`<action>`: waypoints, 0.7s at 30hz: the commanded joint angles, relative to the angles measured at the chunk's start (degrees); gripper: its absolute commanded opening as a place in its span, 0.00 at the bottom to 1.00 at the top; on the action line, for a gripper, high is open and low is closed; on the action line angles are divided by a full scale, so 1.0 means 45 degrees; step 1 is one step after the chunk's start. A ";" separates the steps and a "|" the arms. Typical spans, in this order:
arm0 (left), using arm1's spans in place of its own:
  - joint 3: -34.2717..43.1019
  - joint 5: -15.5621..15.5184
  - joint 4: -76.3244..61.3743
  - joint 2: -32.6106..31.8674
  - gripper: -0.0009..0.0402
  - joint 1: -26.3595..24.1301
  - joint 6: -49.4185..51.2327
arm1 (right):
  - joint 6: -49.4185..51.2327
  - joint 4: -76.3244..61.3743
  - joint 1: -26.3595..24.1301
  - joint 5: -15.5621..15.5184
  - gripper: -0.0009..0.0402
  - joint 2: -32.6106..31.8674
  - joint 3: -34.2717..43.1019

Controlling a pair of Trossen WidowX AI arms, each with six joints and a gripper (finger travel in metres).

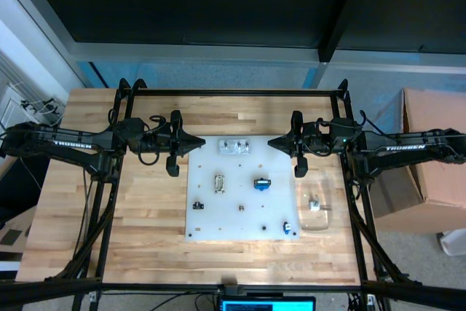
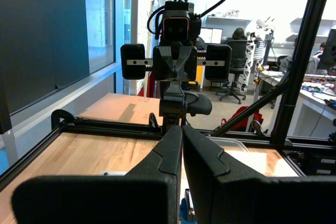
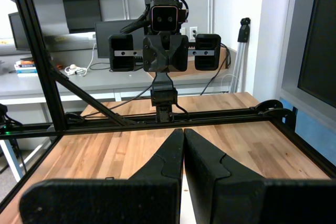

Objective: Pick the RJ45 connector and install on the taskboard

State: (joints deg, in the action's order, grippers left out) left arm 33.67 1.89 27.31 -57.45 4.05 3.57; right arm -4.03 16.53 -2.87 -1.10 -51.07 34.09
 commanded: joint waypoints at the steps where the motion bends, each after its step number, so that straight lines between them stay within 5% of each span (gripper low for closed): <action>1: 0.0005 0.0000 0.0000 -0.0005 0.02 0.0000 0.0000 | -0.0010 0.0010 0.0005 0.0005 0.02 -0.0005 0.0000; 15: 0.0005 0.0000 -0.0005 -0.0005 0.02 0.0000 0.0000 | -0.0296 -0.0287 0.0010 0.0015 0.02 -0.0005 0.0053; 21: 0.0005 0.0000 0.0000 -0.0005 0.02 0.0000 0.0000 | -0.0321 -0.4231 0.0107 -0.0311 0.02 0.0029 0.1175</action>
